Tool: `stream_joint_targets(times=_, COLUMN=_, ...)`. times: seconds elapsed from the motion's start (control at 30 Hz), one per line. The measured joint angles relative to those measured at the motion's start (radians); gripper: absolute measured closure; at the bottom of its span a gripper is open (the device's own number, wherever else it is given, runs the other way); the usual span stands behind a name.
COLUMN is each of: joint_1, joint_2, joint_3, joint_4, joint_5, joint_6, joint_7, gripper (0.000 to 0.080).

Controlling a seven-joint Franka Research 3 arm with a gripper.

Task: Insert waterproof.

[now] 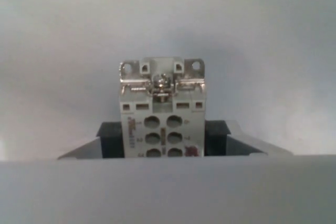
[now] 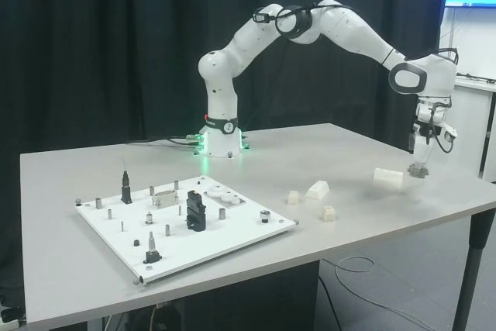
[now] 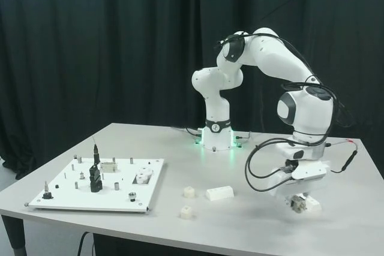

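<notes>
Pinching the white plug (image 1: pixel 162 114) between my fingers (image 1: pixel 113 140), I should keep it straight and go slowly.

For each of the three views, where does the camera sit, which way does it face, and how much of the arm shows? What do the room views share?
Wrist view: on the arm's wrist, looking down past the gripper at the white connector it holds over the grey table; black finger pads flank the part.
First room view: off the table's front, facing the black curtain; whole arm, gripper near the table.
Second room view: off another table side; whole arm, gripper nearest.
Shared: both show the white board, loose white blocks and the green-lit base.
</notes>
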Motion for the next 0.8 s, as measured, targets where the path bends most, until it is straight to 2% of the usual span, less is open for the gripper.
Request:
stream_joint_targets(times=0.43, joint_1=-0.011, joint_2=0.001, joint_3=-0.101, joint_4=-0.003, joint_5=-0.003, joint_6=-0.057, joint_7=-0.108, gripper=0.0491)
stream_joint_targets(times=0.6, joint_1=-0.036, joint_2=0.001, joint_3=-0.119, joint_4=-0.008, joint_5=-0.009, joint_6=-0.062, joint_7=-0.153, gripper=0.0491)
stream_joint_targets(times=0.8, joint_1=-0.083, joint_2=0.001, joint_3=-0.122, joint_4=-0.01, joint_5=-0.028, joint_6=-0.065, joint_7=-0.213, gripper=0.0491)
